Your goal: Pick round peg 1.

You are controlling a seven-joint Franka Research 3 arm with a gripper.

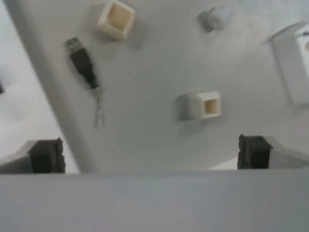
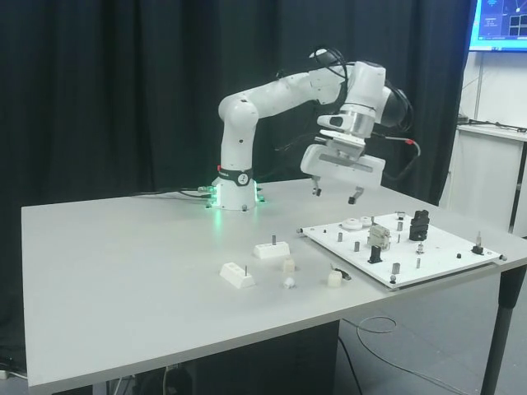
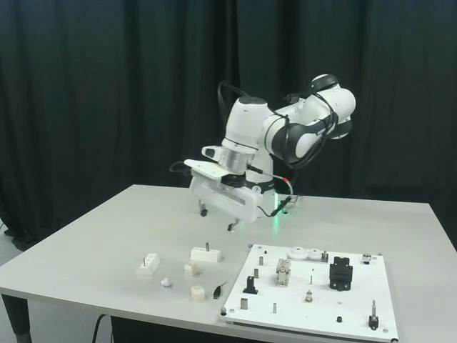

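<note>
Two white holder blocks stand on the grey table, each with a short grey peg upright in it: one block (image 2: 272,249) (image 3: 205,254) nearer the board, the other (image 2: 238,275) (image 3: 148,265) further out. One holder (image 1: 294,63) shows at the edge of the wrist view. My gripper (image 2: 334,196) (image 3: 217,220) (image 1: 149,153) hangs open and holds nothing, well above the table and behind these blocks. Its black fingertips (image 1: 46,154) stand wide apart.
Two small white cubes (image 1: 205,105) (image 1: 116,19), a small grey round piece (image 1: 215,17) and a black USB plug (image 1: 82,63) lie near the holders. A white board (image 2: 436,259) (image 3: 285,318) carrying several pegs and fixtures lies by the table's edge.
</note>
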